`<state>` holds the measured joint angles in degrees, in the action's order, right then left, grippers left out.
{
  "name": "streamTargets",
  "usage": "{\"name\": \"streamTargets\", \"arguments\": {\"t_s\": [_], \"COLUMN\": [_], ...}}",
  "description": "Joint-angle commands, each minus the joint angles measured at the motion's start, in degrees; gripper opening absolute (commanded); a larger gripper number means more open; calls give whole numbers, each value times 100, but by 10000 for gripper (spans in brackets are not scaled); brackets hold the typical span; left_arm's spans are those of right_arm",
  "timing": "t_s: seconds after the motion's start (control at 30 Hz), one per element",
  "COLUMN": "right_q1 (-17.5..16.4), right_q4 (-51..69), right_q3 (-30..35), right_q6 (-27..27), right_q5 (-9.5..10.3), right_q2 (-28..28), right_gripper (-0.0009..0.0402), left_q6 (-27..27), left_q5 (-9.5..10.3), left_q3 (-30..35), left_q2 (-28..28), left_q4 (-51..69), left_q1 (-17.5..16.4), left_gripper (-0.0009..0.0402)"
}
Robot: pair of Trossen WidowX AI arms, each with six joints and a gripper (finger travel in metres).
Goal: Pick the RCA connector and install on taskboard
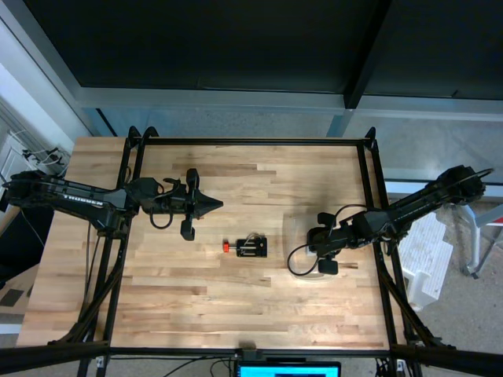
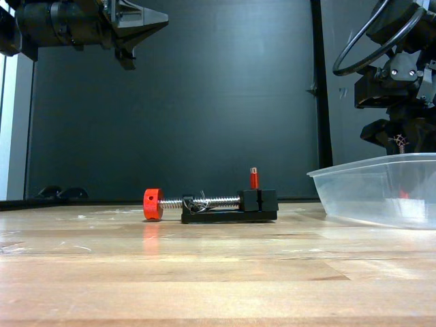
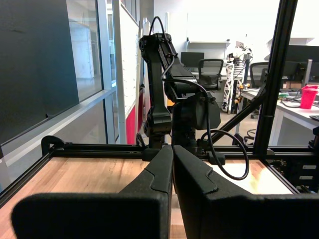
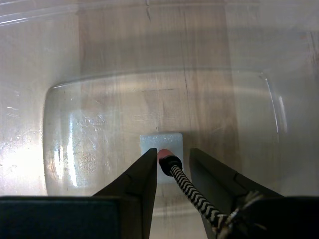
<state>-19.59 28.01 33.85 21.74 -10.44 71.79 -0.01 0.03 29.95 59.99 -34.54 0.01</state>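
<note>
1. Nearest, the right gripper (image 4: pixel 172 151) is down inside the clear tray (image 2: pixel 354 178); its jaws stand narrowly parted to either side of the RCA connector (image 4: pixel 166 160); the plug sits closer to one jaw with a gap to the other, so nothing is clamped yet.
2. The connector rests on a small white block (image 4: pixel 149 142), red tip pointing away from the wrist, its braided cable (image 4: pixel 194 194) trailing back under the gripper; the step in hand looks to be the pick; centre the plug between the jaws before closing, grip the black collar rather than the cable, and lift straight up so the tray wall is cleared.
3. Beyond the tray's side, apart from it, the taskboard (image 1: pixel 253 248) lies on the table (image 1: pixel 196 314), its red stub (image 1: pixel 225 247) toward the left arm; the connector is not on it.
4. Farthest, the left gripper (image 1: pixel 211 204) hangs high over the table, jaws pressed together on nothing; parked, by the look of it.
</note>
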Motion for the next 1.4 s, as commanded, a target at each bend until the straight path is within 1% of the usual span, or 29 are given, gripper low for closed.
{"name": "streamTargets", "arguments": {"t_s": [0.03, 0.3, 0.53, 0.63, 0.7, 0.8, 1.07, 1.27, 1.4], "right_q1": [0, 0, 0, 0, 0, 0, 0, 0, 2], "right_q4": [-2, -2, -2, 4, 50, 203, 787, 1469, 2044], "right_q3": [2, 2, 4, 15, 57, 179, 566, 949, 1285], "right_q6": [-15, -17, -17, -20, -20, -120, -129, -149, -144], "right_q5": [2, 13, 22, 140, 151, 149, 146, 149, 146], "right_q2": [0, 0, 0, -2, -7, -22, -216, -422, -455], "right_gripper": [71, 33, 13, 7, 5, 3, 4, 4, 4], "left_q6": [2, 2, 2, 2, 2, 0, 2, 2, 2], "left_q5": [0, 0, 0, 0, 0, 0, 0, 0, 0], "left_q3": [0, 0, 0, 0, 0, 0, 0, 0, 0], "left_q2": [2, 2, 2, 2, 0, 2, 0, 0, 0], "left_q4": [-2, -2, 0, -2, -2, 0, 0, 0, 0], "left_q1": [-2, 0, 0, 0, 0, 0, 0, -2, -2], "left_gripper": [0, 0, 0, 0, 0, 0, 0, 0, 0]}}
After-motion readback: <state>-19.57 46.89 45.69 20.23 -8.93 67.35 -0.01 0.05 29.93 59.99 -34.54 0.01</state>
